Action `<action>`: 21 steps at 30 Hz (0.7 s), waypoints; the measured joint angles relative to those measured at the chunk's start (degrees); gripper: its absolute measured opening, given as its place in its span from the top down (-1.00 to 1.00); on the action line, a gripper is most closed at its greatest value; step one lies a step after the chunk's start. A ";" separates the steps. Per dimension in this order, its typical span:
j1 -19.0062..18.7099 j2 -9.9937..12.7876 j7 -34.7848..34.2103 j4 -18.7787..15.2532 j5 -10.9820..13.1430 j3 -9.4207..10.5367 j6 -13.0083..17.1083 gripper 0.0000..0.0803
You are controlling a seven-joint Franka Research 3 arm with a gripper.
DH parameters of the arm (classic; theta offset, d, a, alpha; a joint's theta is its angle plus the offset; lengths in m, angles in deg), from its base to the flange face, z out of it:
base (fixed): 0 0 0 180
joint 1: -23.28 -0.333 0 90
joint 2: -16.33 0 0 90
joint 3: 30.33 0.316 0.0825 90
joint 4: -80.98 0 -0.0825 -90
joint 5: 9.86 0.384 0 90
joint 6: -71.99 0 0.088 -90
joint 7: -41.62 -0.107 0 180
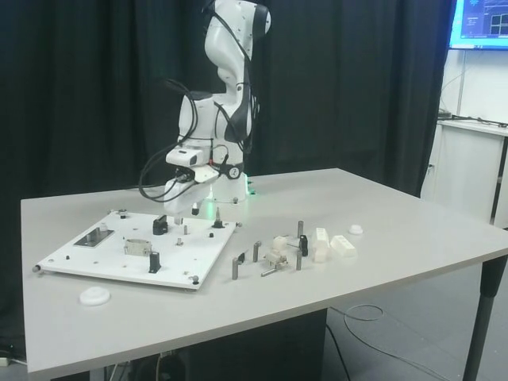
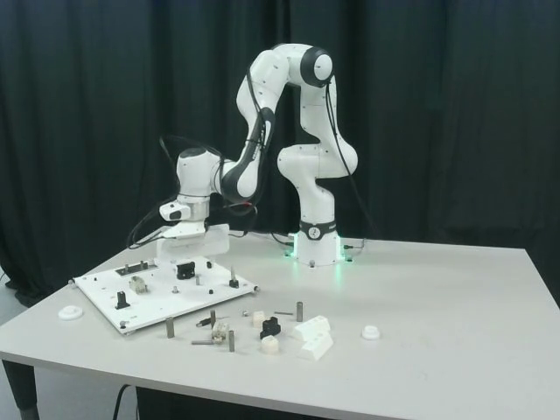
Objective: Remove square peg 2.
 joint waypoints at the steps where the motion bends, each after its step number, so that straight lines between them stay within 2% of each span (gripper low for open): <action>1: 0.08 0.00 1.32 -0.13 0.78 0.00 -0.17 -0.99; 9: 1.14 0.18 11.21 -0.29 6.45 -0.01 -2.96 -0.99; 21: 3.23 1.22 17.56 -0.31 11.23 -0.01 -3.41 -0.99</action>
